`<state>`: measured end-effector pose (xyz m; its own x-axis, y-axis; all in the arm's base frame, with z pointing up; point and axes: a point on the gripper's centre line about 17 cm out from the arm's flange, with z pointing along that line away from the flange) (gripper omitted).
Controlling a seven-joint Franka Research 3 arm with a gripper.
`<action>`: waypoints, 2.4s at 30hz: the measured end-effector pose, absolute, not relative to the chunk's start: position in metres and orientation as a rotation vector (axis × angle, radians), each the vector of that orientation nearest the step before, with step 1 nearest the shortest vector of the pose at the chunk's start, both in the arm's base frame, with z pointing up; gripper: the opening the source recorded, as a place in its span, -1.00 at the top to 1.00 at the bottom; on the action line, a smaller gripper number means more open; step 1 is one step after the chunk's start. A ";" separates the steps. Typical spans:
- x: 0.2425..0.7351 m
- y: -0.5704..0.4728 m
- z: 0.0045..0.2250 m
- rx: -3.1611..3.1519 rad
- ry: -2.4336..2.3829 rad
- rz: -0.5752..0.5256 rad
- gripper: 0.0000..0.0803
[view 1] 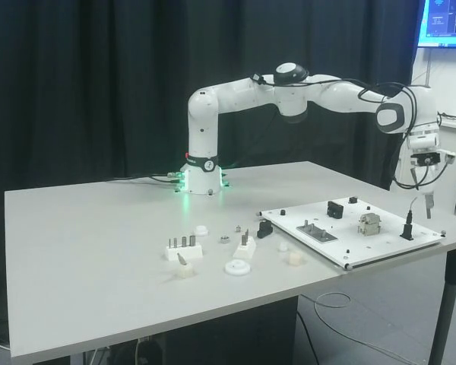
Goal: Insert square peg 4.
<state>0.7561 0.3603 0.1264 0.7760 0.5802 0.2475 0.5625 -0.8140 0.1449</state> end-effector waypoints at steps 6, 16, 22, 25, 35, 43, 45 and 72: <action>0.757 0.360 0.123 2.861 1.050 0.424 0.61; 0.757 0.357 0.119 2.860 1.098 0.397 0.61; 0.755 0.361 0.118 2.801 1.260 0.370 0.61; 0.754 0.363 0.119 2.763 1.346 0.355 0.61; 0.749 0.371 0.120 2.622 1.586 0.315 0.61; 0.743 0.381 0.112 2.527 1.715 0.284 0.61; 0.741 0.384 0.110 2.509 1.741 0.277 0.61; 0.732 0.392 0.078 2.287 1.958 0.198 0.61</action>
<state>0.7318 0.3922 0.0778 0.1521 0.9882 0.0184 0.9719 -0.1529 0.1789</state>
